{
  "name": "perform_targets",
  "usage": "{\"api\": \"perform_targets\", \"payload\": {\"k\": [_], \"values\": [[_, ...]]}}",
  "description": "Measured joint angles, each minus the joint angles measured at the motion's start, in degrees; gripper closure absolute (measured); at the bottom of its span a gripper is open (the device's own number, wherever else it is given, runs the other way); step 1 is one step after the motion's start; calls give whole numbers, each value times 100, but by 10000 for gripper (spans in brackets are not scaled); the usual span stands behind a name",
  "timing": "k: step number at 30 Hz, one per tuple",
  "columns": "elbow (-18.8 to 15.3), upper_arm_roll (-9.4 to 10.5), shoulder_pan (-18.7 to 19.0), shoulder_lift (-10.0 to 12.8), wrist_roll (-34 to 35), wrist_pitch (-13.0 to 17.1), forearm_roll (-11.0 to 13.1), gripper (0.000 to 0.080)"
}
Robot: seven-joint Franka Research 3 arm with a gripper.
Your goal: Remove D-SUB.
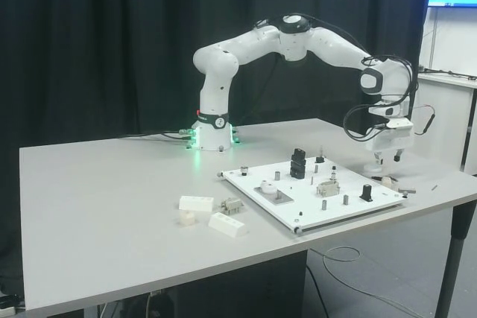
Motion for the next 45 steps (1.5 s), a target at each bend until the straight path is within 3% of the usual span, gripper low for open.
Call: {"api": "perform_targets", "payload": {"k": [6,7,45], "values": [[1,-28,18,-29,0,-1,0,245],[1,-37,22,-30,0,-2,0,15],[-96,-258,45,-30,-260,-34,-45,3]]}}
